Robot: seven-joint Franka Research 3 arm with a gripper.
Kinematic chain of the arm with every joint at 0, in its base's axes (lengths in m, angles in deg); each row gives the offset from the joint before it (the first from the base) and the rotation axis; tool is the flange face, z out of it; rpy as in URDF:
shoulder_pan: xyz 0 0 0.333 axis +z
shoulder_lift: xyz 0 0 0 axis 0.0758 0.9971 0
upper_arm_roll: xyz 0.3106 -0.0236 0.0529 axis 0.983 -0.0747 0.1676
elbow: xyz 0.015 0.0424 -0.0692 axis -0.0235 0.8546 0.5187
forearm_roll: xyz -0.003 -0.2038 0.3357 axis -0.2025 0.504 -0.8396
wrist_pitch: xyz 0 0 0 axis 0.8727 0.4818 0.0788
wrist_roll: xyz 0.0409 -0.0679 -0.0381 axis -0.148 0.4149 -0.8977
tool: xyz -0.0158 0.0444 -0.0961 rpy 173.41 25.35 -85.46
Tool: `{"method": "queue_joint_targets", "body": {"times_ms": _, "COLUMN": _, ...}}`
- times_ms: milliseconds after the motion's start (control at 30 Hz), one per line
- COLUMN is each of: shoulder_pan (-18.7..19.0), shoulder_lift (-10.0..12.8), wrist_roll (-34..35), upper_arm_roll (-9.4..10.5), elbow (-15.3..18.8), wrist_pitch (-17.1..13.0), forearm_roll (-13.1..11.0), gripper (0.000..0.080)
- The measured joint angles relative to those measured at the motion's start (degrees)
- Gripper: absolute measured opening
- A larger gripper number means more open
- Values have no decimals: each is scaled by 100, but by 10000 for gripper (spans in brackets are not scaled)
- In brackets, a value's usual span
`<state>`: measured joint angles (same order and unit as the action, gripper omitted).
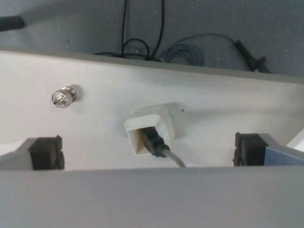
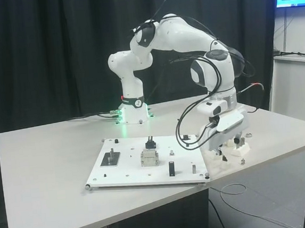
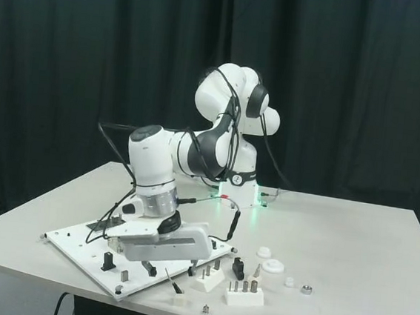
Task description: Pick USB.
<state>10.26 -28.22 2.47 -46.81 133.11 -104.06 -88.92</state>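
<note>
In the wrist view the gripper [image 1: 147, 152] is wide open and holds nothing: its two black fingertips [image 1: 46, 153] stand far apart, one at each side of the picture. Between them, on the grey table [image 1: 95, 123], sits a small white holder block [image 1: 153, 127] with a square opening. The USB plug [image 1: 154, 141], black, is inside this opening, and its grey cable [image 1: 176, 159] goes out toward the camera. The plug lies roughly midway between the two fingertips, a little beyond their line, and neither finger touches it or the block. A small shiny metal bolt [image 1: 63, 96] stands on the table to one side of the block, well apart from it. Beyond the table edge, black cables [image 1: 137, 45] lie on the floor.

In the first room view the white arm [image 2: 178, 37] bends down to the table edge, and the gripper [image 2: 226, 153] hangs low over small white holders [image 2: 241, 149], just beside the white board [image 2: 130, 166] with its parts. In the second room view the gripper [image 3: 184, 270] is near the white blocks [image 3: 245, 295] at the front of the table [image 3: 350, 245]; the USB plug itself I cannot make out there.
</note>
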Motion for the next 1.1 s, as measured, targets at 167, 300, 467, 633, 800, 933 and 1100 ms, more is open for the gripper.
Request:
{"method": "queue_joint_targets", "body": {"times_ms": 167, "shoulder_pan": 0, "shoulder_lift": 69, "wrist_roll": -102, "upper_arm_roll": 15, "elbow": -18, "wrist_pitch": 40, "forearm_roll": -2, "gripper": 800}}
{"method": "queue_joint_targets", "body": {"times_ms": 300, "shoulder_pan": 0, "shoulder_lift": 116, "wrist_roll": -118, "upper_arm_roll": 20, "elbow": -23, "wrist_pitch": 103, "forearm_roll": -3, "gripper": 800}}
{"method": "queue_joint_targets", "body": {"times_ms": 467, "shoulder_pan": 0, "shoulder_lift": 162, "wrist_roll": -137, "upper_arm_roll": 24, "elbow": -23, "wrist_pitch": 135, "forearm_roll": -5, "gripper": 800}}
{"method": "queue_joint_targets", "body": {"times_ms": 633, "shoulder_pan": 0, "shoulder_lift": 196, "wrist_roll": -148, "upper_arm_roll": 31, "elbow": -23, "wrist_pitch": 144, "forearm_roll": -20, "gripper": 800}}
{"method": "queue_joint_targets", "body": {"times_ms": 800, "shoulder_pan": 0, "shoulder_lift": 230, "wrist_roll": -160, "upper_arm_roll": 32, "elbow": -26, "wrist_pitch": 144, "forearm_roll": -27, "gripper": 800}}
{"method": "queue_joint_targets", "body": {"times_ms": 933, "shoulder_pan": 0, "shoulder_lift": 249, "wrist_roll": -169, "upper_arm_roll": 31, "elbow": -26, "wrist_pitch": 144, "forearm_roll": -27, "gripper": 800}}
{"method": "queue_joint_targets", "body": {"times_ms": 1100, "shoulder_pan": -2, "shoulder_lift": 263, "wrist_roll": -169, "upper_arm_roll": 30, "elbow": -26, "wrist_pitch": 144, "forearm_roll": -27, "gripper": 800}}
